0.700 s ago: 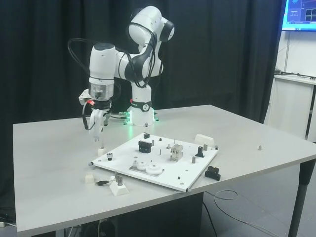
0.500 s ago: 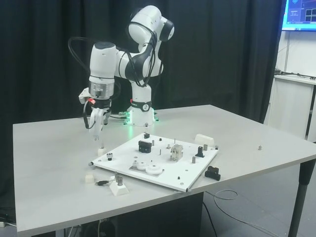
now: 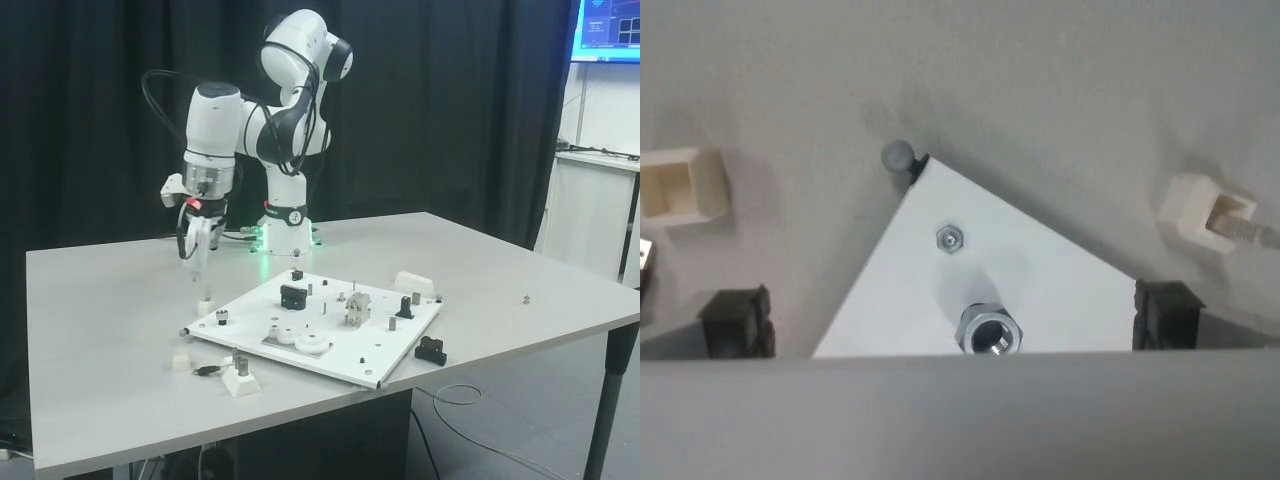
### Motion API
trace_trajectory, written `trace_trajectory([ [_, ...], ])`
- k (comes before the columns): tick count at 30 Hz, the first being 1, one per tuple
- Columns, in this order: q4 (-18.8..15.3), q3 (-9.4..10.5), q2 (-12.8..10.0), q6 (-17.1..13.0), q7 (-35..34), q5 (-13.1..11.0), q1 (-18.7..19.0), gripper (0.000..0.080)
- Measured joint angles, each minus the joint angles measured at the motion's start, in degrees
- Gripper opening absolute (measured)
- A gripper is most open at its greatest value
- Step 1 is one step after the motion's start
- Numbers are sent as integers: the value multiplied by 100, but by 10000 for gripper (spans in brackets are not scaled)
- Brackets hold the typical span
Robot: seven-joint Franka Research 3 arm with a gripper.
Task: Pick round peg 2.
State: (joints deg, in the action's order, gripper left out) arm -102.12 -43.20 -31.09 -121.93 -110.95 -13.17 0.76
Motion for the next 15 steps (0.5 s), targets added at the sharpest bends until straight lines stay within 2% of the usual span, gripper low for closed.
trace_trajectory([
  [15,0,40,69,-22,124,440,-6,800],
])
